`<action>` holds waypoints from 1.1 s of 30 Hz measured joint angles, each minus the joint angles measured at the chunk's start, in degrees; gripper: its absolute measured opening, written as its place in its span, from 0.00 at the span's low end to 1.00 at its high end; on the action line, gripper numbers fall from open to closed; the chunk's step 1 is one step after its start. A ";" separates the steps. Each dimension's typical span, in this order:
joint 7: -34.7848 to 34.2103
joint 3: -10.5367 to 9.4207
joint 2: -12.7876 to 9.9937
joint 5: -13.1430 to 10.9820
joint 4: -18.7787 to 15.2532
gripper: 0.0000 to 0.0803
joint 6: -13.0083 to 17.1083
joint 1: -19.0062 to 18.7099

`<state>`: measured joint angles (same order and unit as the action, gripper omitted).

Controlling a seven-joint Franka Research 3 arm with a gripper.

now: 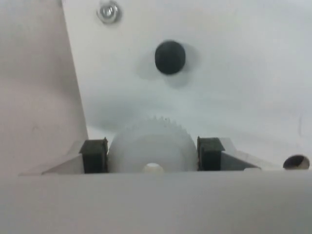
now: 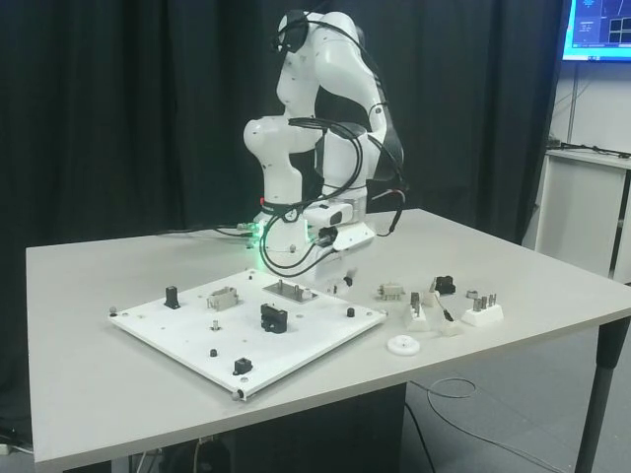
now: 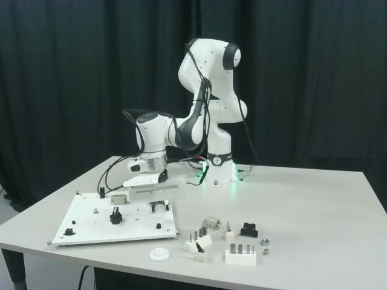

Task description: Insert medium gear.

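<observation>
The end effector (image 1: 152,155) is clenched on the white toothed plastic medium gear (image 1: 152,145): black pads (image 1: 94,156) press the gear from both sides, bore visible between them. Gear sits betw. the fingertips, held above the flat white assembly board (image 1: 234,87), not touching it as far as the wrist view shows.

Under the end effector, ahead of the gear: a round black peg (image 1: 169,57) on the board, apart from the gear. Further beyond the peg, a metal screw w/ washer (image 1: 108,11) near the board edge.

Room views: the white arm (image 2: 315,128) reaches low over the far part of the board, end effector close above it. Grey counter (image 2: 89,286) carries the board. Beside the board, away from the end effector, a 2nd white gear (image 2: 402,345) lies flat on the counter, next to small white fixture blocks w/ metal pins (image 3: 240,255).
</observation>
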<state>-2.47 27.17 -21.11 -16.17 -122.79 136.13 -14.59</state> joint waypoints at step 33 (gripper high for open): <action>5.03 3.76 9.18 0.17 -15.57 0.49 11.06 0.00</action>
<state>2.57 30.93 -11.93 -15.99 -138.35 147.19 -14.59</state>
